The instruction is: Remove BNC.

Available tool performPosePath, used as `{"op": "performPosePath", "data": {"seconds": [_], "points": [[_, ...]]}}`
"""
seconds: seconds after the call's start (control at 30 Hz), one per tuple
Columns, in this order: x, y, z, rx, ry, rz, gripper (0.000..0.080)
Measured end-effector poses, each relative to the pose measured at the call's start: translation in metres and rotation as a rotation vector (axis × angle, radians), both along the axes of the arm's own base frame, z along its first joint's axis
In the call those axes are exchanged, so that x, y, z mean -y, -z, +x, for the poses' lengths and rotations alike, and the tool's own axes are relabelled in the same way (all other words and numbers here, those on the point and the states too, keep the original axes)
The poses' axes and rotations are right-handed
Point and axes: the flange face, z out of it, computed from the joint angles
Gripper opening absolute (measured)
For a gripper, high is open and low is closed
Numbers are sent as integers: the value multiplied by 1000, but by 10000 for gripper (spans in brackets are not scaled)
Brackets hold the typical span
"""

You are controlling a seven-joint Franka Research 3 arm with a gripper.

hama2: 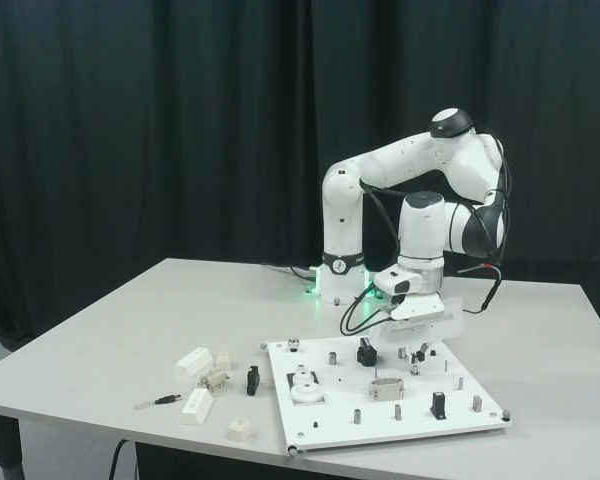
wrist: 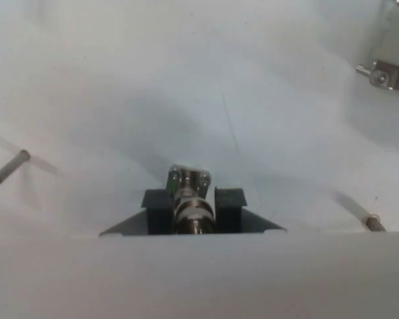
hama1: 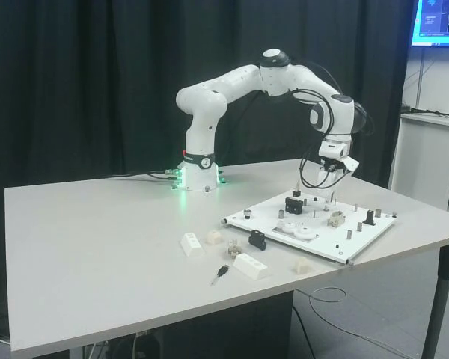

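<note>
Because the BNC connector (wrist: 193, 214) sat between the two black fingertips at the lower centre of the wrist view, the gripper (wrist: 193, 207) appeared clenched on it, its square flange just ahead against the white board (wrist: 186, 86). That hold probably served for twisting or pulling the plug free. In the first room view the white arm (hama1: 232, 82) arched from its base at centre frame over to the right, the wrist pointing steeply down onto the board's far edge.
</note>
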Motion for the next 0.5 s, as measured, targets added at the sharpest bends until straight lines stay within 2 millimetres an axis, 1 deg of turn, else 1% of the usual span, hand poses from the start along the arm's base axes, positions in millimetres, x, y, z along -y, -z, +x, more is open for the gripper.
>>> {"op": "performPosePath", "data": {"seconds": [0.5], "points": [[1, 0, -2, -12, 42, 3, 124]]}}
